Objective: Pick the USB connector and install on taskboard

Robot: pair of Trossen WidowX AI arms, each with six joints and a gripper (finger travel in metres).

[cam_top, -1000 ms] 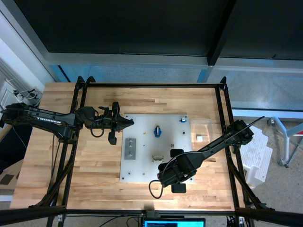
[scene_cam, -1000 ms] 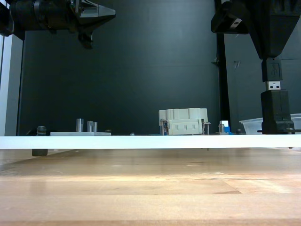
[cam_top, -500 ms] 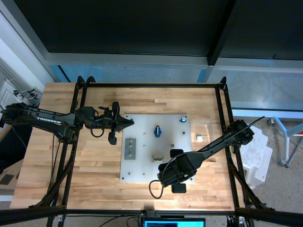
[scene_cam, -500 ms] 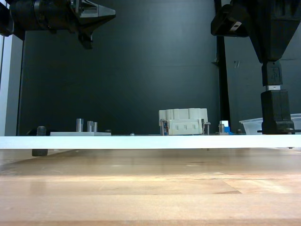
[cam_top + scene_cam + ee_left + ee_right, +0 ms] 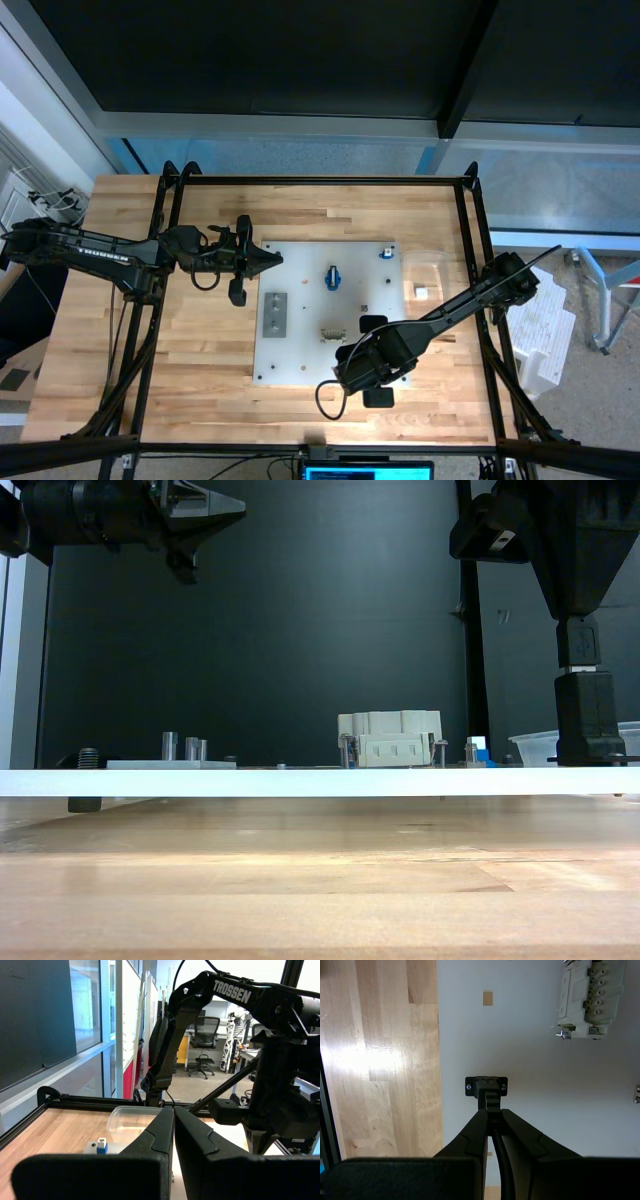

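The right pincer [image 5: 493, 1111] hides most of the USB connector [image 5: 489, 1101] it clamps.

Butcher-block table with a white board lying on it

The pale wooden table [image 5: 200, 380] is ringed by a black metal frame [image 5: 320, 181] that runs along its far edge and both sides. The taskboard [image 5: 300, 350] sits flat near the middle, square to the planks; seen from table height, it is lifted slightly off the wood on a small dark foot [image 5: 86, 804]. Just beside its right edge rests a clear plastic tray [image 5: 428, 268].
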